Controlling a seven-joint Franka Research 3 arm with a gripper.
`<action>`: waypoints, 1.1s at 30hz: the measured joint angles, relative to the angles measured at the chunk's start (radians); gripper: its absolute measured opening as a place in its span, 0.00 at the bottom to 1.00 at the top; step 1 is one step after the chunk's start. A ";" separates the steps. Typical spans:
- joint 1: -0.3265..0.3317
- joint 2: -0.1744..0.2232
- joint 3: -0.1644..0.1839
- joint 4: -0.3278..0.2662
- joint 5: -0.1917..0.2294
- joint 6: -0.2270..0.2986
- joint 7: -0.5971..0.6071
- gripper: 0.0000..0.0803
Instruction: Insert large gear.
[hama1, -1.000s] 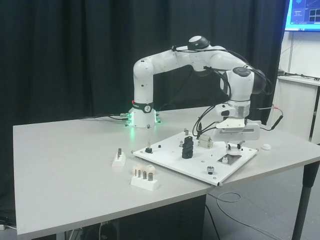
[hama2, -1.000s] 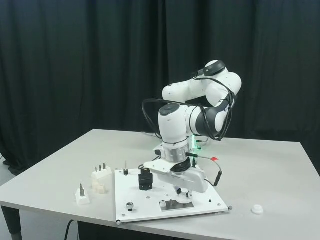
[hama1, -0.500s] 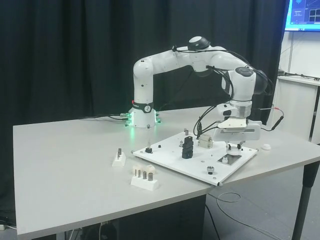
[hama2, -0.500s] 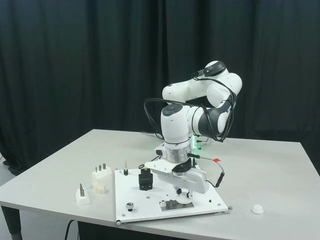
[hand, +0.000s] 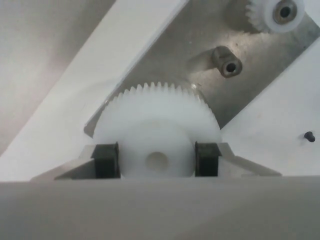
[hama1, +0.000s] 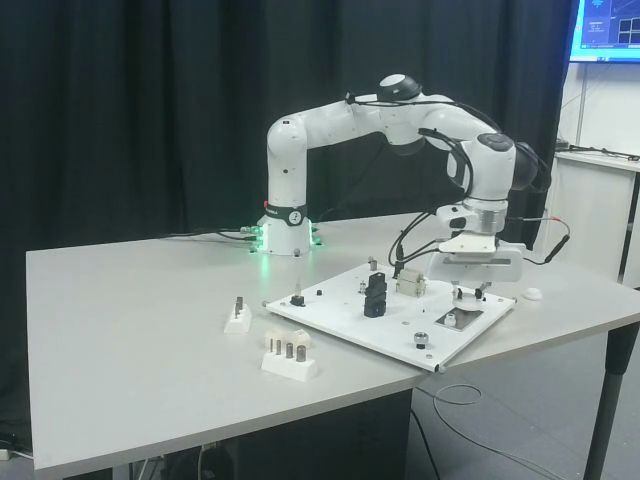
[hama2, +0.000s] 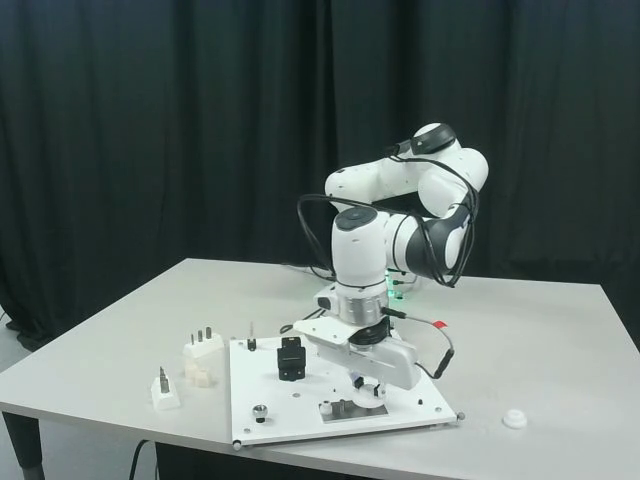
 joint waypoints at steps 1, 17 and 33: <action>0.001 0.000 0.000 0.000 -0.001 0.001 0.000 0.41; -0.001 0.000 -0.001 -0.002 0.004 -0.002 0.007 0.41; -0.022 -0.001 -0.003 -0.005 0.051 -0.035 0.034 0.41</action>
